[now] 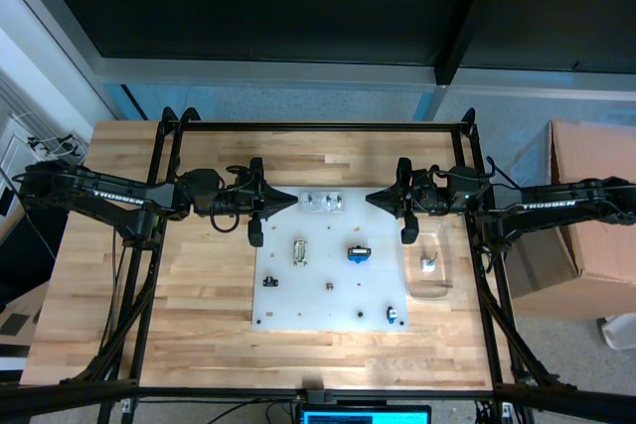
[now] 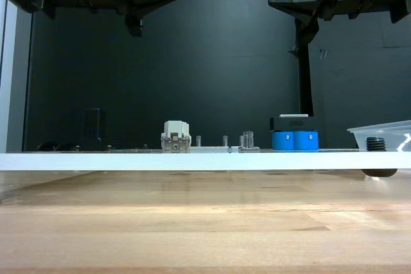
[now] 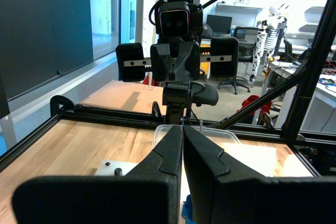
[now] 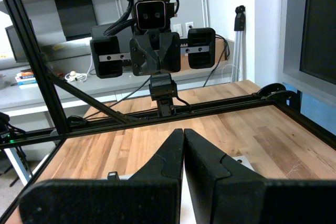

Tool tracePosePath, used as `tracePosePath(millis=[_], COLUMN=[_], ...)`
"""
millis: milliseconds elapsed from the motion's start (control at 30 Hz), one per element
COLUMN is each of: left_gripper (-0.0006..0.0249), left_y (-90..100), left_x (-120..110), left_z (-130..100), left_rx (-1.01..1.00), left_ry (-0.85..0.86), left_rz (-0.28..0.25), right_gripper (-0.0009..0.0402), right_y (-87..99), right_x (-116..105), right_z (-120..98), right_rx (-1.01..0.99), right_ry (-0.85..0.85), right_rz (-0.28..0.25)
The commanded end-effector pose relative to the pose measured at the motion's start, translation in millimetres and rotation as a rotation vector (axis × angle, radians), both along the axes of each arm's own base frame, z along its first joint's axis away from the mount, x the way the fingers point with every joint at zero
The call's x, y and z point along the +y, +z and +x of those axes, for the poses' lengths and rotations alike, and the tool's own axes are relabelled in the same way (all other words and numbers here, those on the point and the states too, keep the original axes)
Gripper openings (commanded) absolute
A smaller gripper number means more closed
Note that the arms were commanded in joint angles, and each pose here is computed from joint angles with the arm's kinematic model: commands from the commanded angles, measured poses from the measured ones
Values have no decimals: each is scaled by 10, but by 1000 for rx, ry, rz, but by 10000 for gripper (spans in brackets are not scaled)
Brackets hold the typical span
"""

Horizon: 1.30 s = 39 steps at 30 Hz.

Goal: Pick the RJ45 connector and install on the taskboard

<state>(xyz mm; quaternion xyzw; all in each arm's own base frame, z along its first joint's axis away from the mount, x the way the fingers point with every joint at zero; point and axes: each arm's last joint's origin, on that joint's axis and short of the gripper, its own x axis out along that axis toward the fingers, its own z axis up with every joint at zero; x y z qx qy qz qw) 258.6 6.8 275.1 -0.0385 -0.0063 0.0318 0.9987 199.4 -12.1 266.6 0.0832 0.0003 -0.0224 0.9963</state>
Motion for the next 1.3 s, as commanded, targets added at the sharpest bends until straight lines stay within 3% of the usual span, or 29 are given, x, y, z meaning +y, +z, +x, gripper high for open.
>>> tracePosePath(millis=[33, 733, 1033, 1300], left_gripper=[0, 0, 0, 0], left_y=[0, 1, 0, 0], left_x=[2, 1, 2, 1], left_z=[1, 1, 1, 1], left_rx=[0, 0, 0, 0], left_ry=[0, 0, 0, 0], left_rz=[0, 0, 0, 0], right_gripper=[0, 0, 0, 0], right_y=[2, 59, 259, 401], right_x=[1, 6, 36, 108], right_z=[0, -1, -230, -541], right_rx=[-1, 7, 468, 788], right_ry=[0, 21, 67, 124], right_rz=[0, -8, -60, -71])
